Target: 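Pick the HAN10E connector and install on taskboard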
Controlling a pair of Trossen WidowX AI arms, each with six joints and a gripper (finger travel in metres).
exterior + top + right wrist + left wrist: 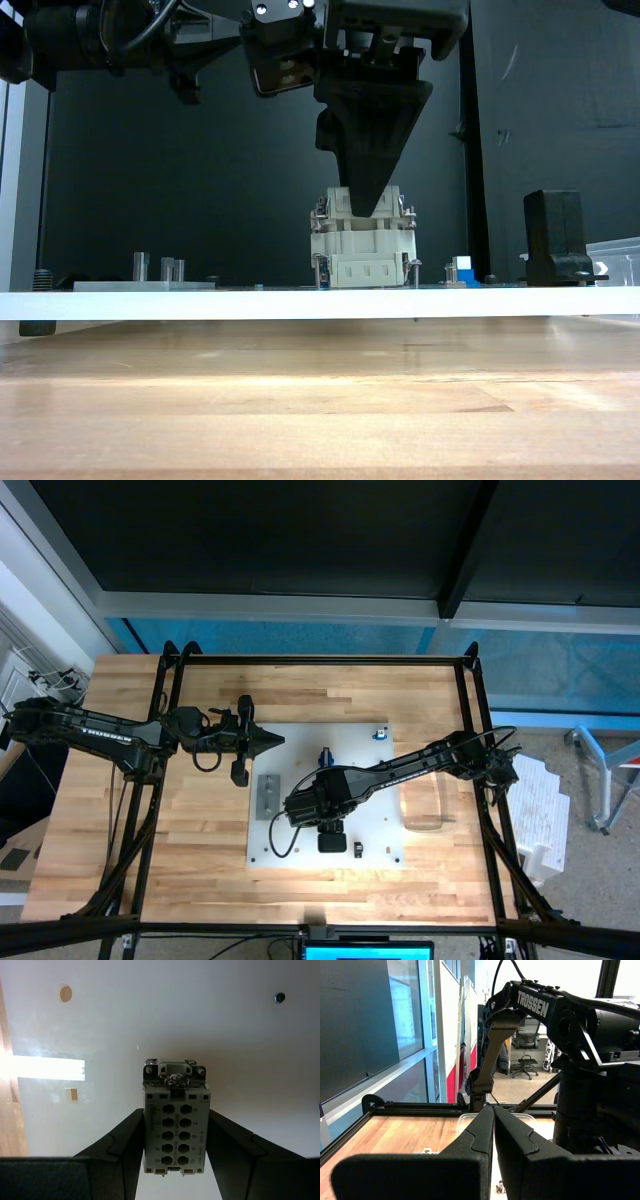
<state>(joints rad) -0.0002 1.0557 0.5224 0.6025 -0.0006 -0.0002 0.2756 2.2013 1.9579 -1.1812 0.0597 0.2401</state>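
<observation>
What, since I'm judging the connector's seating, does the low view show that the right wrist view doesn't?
Low only: the side profile of the HAN10E connector, standing on a beige base on the taskboard. Right wrist only: its two rows of contact holes and screwed metal end. Both: the right tool shut on the connector. The left tool hangs shut over the board's far-left corner.

Butcher-block table (190, 870), dark backdrop (260, 530)
</observation>
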